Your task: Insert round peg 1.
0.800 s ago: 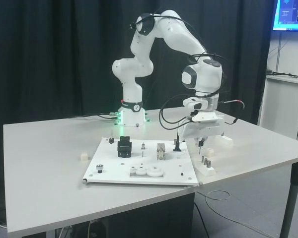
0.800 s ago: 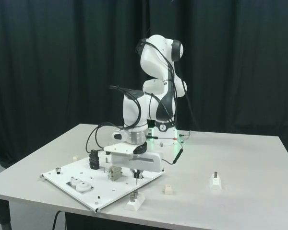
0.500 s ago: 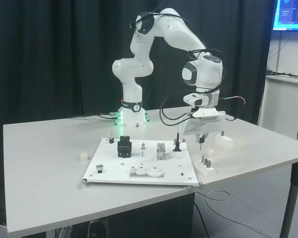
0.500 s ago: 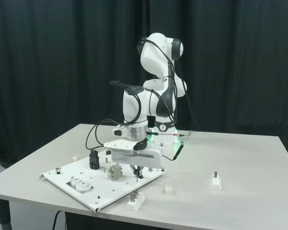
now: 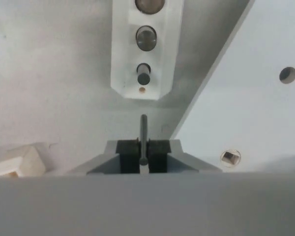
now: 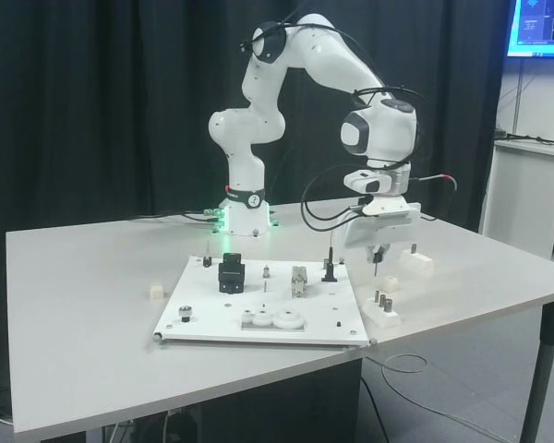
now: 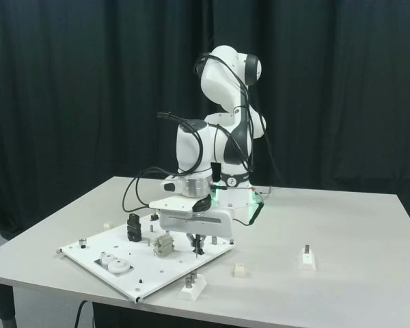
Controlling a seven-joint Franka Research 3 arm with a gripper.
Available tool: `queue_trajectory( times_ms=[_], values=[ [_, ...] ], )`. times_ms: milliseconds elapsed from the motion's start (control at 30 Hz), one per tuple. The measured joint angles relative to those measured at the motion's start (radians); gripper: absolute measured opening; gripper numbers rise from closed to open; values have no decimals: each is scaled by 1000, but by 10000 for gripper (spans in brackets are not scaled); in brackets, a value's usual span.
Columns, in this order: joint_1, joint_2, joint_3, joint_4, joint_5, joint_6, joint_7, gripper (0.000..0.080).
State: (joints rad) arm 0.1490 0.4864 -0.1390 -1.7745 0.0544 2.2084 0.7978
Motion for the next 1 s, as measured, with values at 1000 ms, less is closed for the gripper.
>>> queue_trajectory(
  times_ms=[1000],
  values=[
    [3,-7,-1,5,-10,-15,0,35]
  ],
)
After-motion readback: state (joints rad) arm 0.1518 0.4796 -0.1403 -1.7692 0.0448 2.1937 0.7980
